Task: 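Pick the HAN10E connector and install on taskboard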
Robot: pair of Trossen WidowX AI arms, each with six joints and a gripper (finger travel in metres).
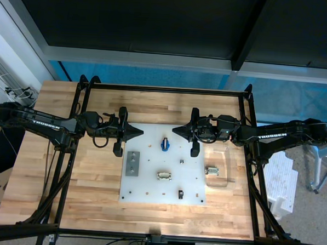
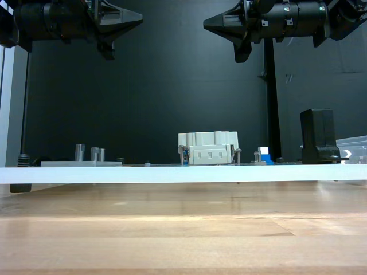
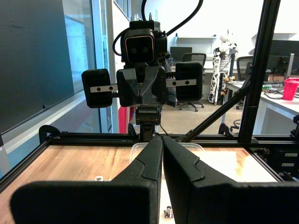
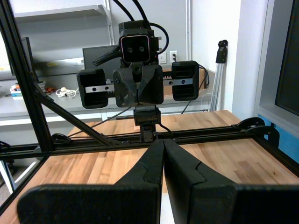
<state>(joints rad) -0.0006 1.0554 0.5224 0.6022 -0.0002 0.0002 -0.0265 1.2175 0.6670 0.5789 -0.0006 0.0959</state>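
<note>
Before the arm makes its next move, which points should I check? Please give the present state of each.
1. HAN10E connector lies free in the clear tray: ok.
2. Right gripper open for picking: not ok; it is shut and hangs high over the far part of the taskboard.
3. Left gripper out of the way: ok; it is shut, high over the board's far left part.
4. Path from the right gripper to the tray free: ok.
5. Mounting place on the board free: cannot tell; a beige insert stands there.
</note>
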